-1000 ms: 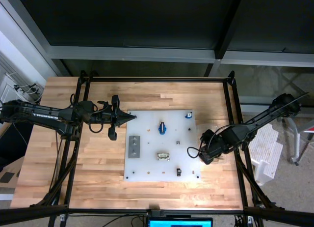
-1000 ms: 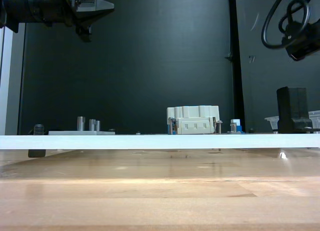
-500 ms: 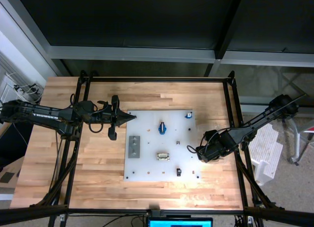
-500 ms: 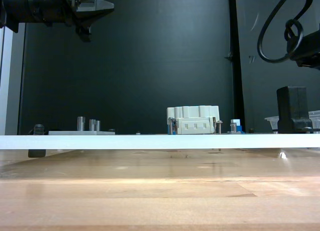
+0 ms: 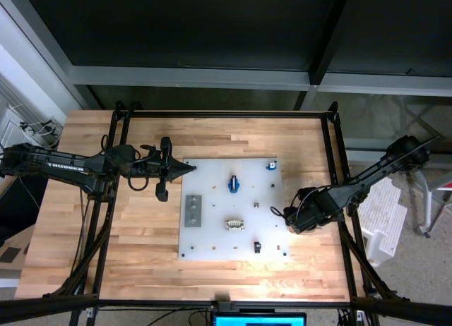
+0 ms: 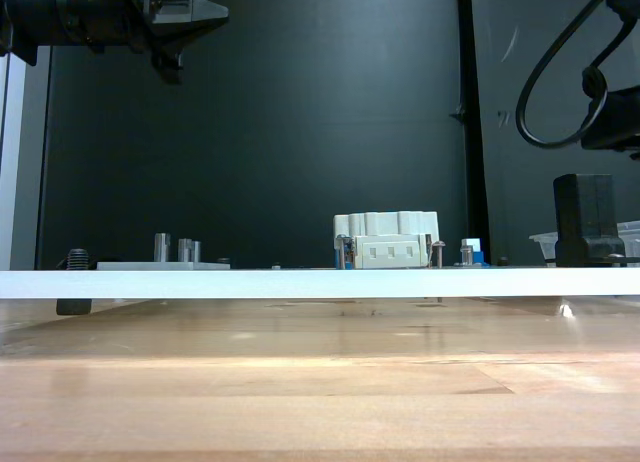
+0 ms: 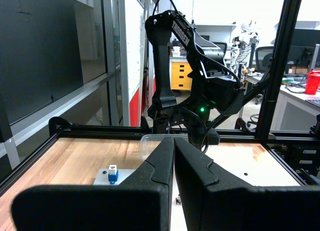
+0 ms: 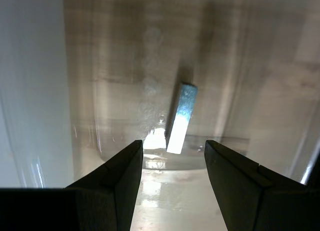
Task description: Pick the 16mm bar and install on taskboard
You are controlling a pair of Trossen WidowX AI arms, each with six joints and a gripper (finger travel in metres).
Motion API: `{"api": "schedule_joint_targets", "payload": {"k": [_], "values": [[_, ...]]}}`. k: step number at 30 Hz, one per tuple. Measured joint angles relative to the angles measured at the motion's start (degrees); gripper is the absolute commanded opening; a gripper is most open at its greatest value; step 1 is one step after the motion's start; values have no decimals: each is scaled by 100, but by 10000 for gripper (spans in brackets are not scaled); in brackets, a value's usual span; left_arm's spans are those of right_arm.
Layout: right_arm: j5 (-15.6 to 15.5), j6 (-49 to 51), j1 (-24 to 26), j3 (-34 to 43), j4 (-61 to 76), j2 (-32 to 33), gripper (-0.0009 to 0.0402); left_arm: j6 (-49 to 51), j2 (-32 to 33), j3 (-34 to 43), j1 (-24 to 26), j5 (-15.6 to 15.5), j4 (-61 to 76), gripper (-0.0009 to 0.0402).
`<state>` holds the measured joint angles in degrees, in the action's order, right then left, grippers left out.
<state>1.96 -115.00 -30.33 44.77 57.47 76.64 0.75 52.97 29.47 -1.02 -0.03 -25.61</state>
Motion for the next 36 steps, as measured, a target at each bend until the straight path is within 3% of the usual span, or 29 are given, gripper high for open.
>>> {"api": "schedule_joint_targets", "payload": {"k": [10,21,36], "values": [[-260,-31,-17,-367,-542,243,171,0,-2,0,0,0,0,0],[-260,-20,-31,-761,-1064,264,143,0,0,0,0,0,2,0],[-153,151,-31,-802,-1095,264,43,0,0,2,0,0,2,0]]}}
